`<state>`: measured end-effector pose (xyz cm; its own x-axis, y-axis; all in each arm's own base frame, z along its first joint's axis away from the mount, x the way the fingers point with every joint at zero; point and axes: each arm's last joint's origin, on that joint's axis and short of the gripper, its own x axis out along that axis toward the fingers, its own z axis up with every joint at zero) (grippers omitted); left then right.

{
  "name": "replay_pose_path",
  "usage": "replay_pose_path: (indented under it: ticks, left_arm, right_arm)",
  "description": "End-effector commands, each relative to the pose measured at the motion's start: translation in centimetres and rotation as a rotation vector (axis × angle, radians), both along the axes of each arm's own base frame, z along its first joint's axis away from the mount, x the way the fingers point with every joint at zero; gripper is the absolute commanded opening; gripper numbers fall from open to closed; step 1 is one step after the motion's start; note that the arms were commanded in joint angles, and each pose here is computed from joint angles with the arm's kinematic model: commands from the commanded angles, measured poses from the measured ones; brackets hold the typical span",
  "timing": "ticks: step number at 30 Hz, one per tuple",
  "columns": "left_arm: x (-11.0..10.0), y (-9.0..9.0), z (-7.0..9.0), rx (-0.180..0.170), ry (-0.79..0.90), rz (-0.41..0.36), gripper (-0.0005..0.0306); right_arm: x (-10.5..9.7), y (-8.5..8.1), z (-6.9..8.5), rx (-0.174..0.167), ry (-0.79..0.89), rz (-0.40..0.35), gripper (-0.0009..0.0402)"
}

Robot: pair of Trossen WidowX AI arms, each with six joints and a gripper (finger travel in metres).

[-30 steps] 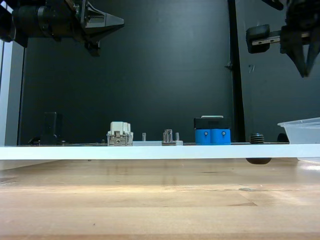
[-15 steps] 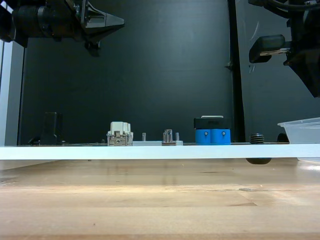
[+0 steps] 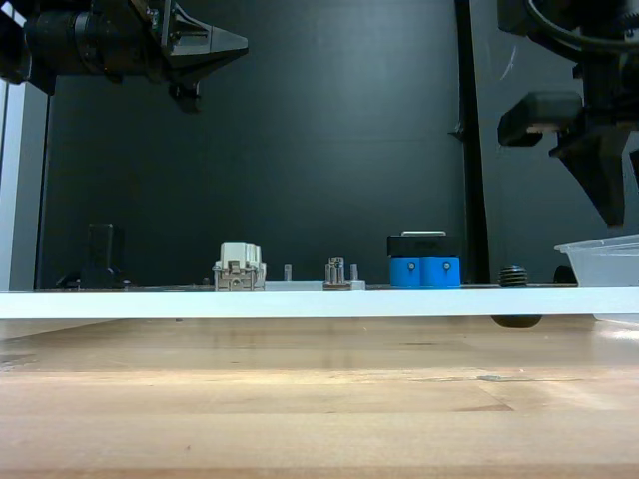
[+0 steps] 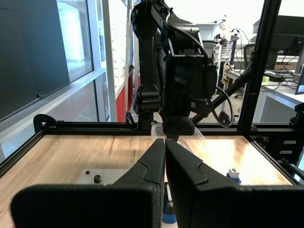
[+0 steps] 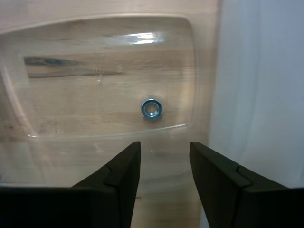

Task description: Pick the M12 fastener and fasten on the M12 threads

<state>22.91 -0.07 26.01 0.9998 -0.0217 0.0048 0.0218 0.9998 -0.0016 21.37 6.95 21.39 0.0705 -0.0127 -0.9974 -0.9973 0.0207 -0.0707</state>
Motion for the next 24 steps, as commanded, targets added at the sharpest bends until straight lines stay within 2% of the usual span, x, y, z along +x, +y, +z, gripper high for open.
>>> replay_pose_path:
  ticks: [1,3,14,24]
  left_arm:
    - [0.0,0.0,0.0,0.000,0.000,0.000,0.0000]
    - [0.0,0.0,0.0,0.000,0.000,0.000,0.0000]
    - [0.0,0.0,0.0,0.000,0.000,0.000,0.0000]
    - [0.0,0.0,0.0,0.000,0.000,0.000,0.0000]
  right_arm:
    - [-0.2,-0.1,-0.7,-0.001,0.004,0.015,0.0154]
    - [-0.2,0.0,-1.1,0.007,0.008,0.016,0.0154]
    - [0.6,0.2,-2.9,-0.003,0.046,0.015,0.0155]
    - [0.3,0.1,-4.0,-0.001,0.041,0.003,0.0187]
